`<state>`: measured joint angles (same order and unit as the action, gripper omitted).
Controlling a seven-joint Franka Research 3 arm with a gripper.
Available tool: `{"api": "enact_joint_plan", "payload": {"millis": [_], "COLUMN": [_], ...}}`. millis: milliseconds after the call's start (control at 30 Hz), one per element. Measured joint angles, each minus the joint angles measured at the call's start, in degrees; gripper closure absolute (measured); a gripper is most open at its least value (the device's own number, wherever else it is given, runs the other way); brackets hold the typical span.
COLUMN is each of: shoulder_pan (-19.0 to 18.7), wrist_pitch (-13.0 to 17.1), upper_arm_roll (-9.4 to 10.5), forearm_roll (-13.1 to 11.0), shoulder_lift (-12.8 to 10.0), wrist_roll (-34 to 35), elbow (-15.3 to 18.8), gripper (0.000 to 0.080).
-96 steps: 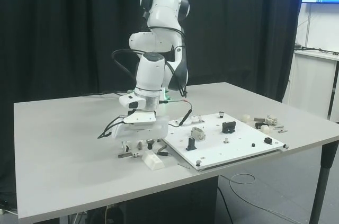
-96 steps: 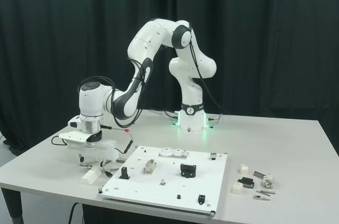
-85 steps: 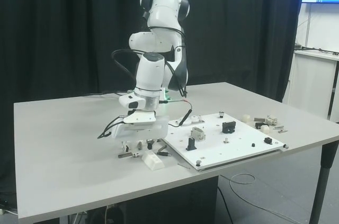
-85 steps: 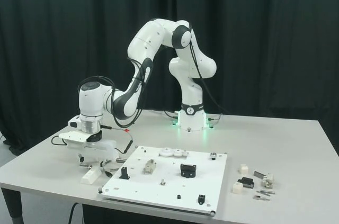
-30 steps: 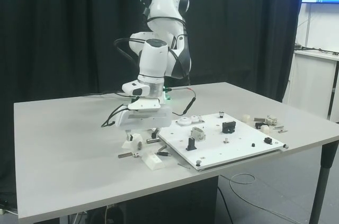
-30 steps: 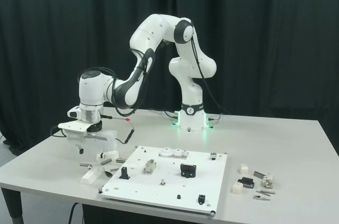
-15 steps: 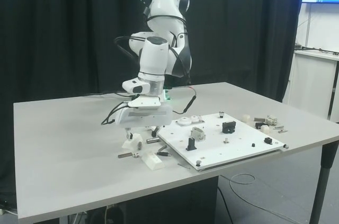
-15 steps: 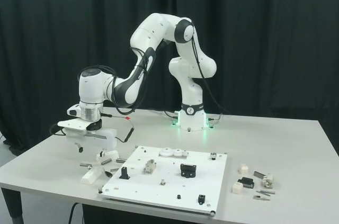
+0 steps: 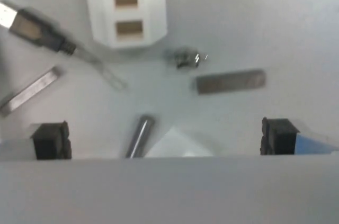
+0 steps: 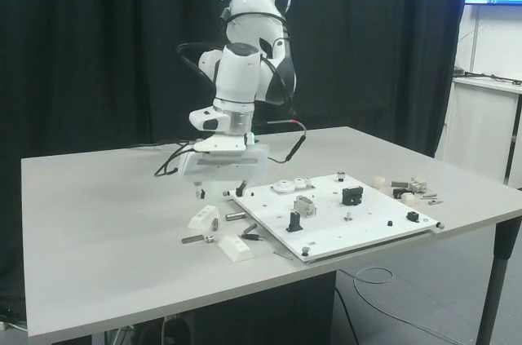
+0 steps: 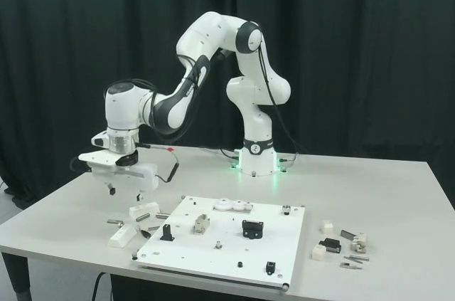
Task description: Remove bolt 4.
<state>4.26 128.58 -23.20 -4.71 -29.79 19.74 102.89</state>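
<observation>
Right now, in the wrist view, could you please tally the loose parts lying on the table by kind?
White blocks: 2
Flat grey bars: 2
Round pin: 1
Small shiny part: 1
Cable plug: 1
Total: 7

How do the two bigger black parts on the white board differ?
The bracket is tall and narrow, while the block is low and wide. The bracket stands close to one edge of the board, and the block sits nearer the board's middle. Both are black, and both rest on the white board with nothing gripping them.
</observation>
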Motion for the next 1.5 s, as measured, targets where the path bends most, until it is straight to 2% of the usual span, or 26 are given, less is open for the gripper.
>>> {"api": "enact_joint_plan", "payload": {"millis": [400, 667, 967, 1267, 1500], "shoulder_pan": [-2.98, -6.94, -12.73, -18.68, -22.40], "wrist_pitch": [-10.67, -14.27, -14.04, -10.27, -7.97], "upper_arm_roll": [-0.09, -0.08, 0.04, 0.85, 2.00], "forearm_roll": [0.93, 0.94, 1.79, 3.18, 4.52], "shoulder_lift": [4.68, 8.61, 13.52, 17.01, 18.62], "wrist_roll": [7.30, 13.23, 20.76, 29.38, 36.97], "elbow": [1.38, 5.80, 13.06, 19.06, 21.91], "gripper": [0.0003, 0.0003, 0.0003, 0.0003, 0.0003]}}
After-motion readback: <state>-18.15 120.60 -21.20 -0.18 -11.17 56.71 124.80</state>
